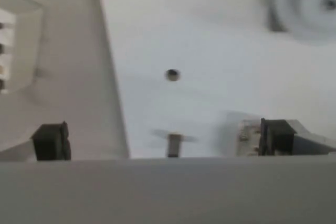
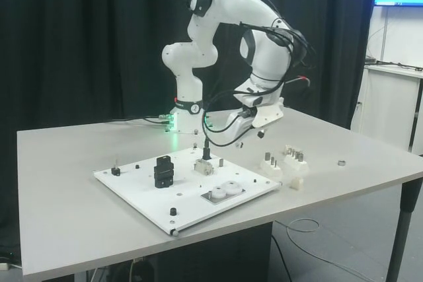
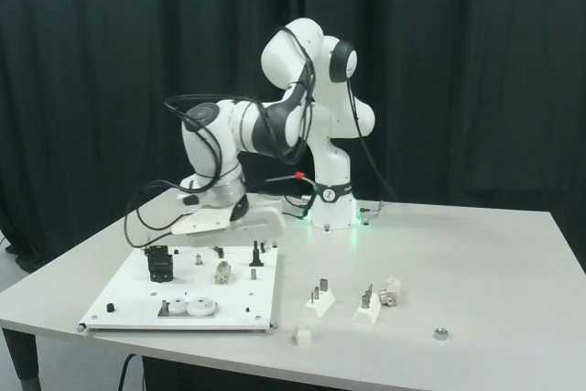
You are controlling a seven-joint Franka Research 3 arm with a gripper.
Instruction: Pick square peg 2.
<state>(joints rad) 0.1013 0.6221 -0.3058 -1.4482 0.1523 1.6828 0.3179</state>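
Several small pegs are standing upright in white holder blocks [image 2: 272, 165] on the counter [image 2: 79, 156], right of the white board [image 2: 185, 216]; which is square peg 2 [image 3: 322, 285] I cannot tell. It is probably light, rigid, smooth metal: pinch opposite flat faces near the top. Jaws [image 1: 163, 141] are hanging open above the board.

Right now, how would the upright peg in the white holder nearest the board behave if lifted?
The peg looks like a short rigid bar: probably stiff, not fragile. It stands upright in a small white holder apparently loose on the grey table, so a skewed pull might tip the holder too.
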